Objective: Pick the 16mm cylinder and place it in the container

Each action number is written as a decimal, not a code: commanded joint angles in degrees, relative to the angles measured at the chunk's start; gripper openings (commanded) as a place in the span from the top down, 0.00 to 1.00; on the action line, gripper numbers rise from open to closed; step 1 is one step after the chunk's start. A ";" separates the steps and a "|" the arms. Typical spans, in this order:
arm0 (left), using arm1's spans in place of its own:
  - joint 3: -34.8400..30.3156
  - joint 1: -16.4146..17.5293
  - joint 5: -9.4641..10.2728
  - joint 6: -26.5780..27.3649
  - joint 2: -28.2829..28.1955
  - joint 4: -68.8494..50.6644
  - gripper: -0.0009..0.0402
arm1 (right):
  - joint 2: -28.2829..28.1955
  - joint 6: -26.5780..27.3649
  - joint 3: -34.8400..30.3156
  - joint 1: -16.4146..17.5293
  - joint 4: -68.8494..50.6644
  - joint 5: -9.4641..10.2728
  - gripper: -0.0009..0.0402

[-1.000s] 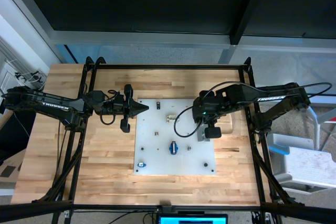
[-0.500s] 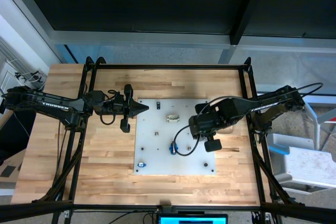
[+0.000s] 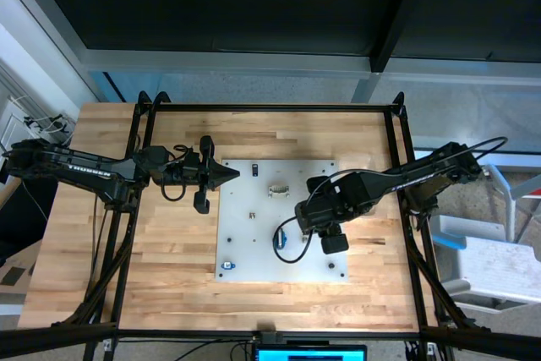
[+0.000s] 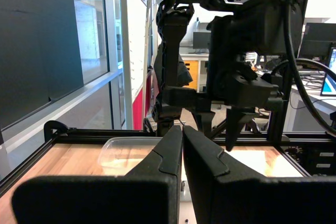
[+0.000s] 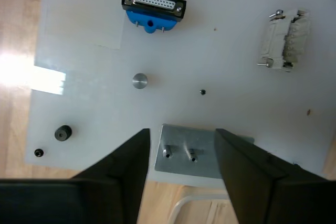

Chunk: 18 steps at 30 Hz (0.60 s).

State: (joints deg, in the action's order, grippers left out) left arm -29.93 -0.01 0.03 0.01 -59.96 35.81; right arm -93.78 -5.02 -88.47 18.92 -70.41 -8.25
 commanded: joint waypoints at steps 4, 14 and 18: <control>-0.02 0.00 -0.02 0.00 -0.02 0.02 0.98 | -2.34 0.81 0.04 0.35 1.25 -0.33 0.46; -0.02 0.02 -0.02 0.00 -0.02 0.04 0.98 | -4.28 0.98 2.58 0.74 5.53 -0.31 0.46; -0.02 0.00 -0.02 0.00 -0.02 0.02 0.98 | -4.28 0.79 4.83 0.94 7.21 -0.31 0.46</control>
State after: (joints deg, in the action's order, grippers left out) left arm -29.93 -0.01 0.03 0.01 -59.96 35.83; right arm -98.10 -3.99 -84.49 19.81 -63.92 -8.60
